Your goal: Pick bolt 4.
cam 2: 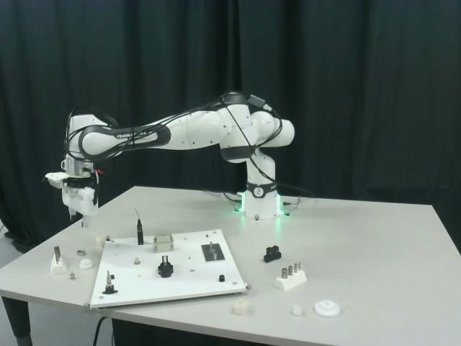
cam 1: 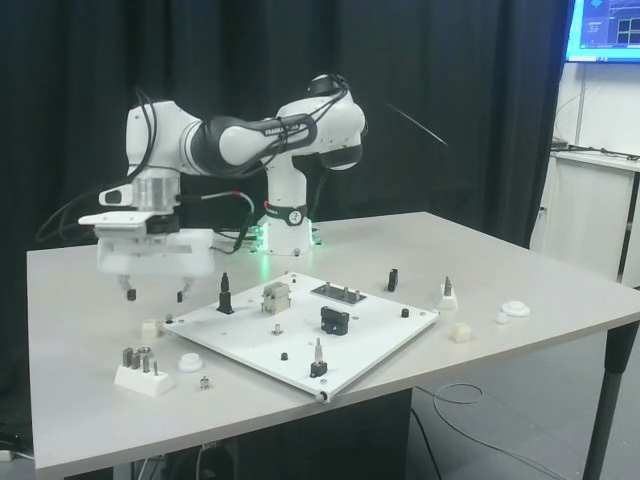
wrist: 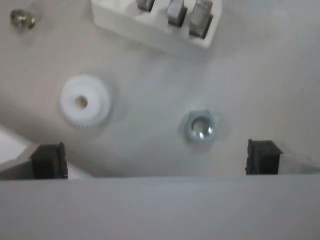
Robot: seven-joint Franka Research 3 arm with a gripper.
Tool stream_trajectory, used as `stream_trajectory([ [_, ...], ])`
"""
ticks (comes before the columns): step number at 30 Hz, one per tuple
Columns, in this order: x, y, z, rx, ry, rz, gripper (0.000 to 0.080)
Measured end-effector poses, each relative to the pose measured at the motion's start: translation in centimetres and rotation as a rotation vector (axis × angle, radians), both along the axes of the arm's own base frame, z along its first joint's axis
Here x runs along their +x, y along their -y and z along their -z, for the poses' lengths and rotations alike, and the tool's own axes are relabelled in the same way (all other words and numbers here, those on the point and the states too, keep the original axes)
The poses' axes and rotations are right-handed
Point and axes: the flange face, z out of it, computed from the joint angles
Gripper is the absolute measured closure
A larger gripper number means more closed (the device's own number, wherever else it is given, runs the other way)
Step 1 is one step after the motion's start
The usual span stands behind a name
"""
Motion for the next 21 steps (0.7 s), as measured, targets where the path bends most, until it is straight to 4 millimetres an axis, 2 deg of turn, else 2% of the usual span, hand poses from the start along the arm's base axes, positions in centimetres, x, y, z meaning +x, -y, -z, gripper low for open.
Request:
stream_trajectory([
  [7,0.9,0.7,2.1,0.009,0.018,0.087,0.0003],
  [15,1.4,1.4,3.8,-0.005,-0.002,0.047,0.0003],
  [21,1.1,2.1,4.8,-0.014,-0.033,-0.009,0.0003],
])
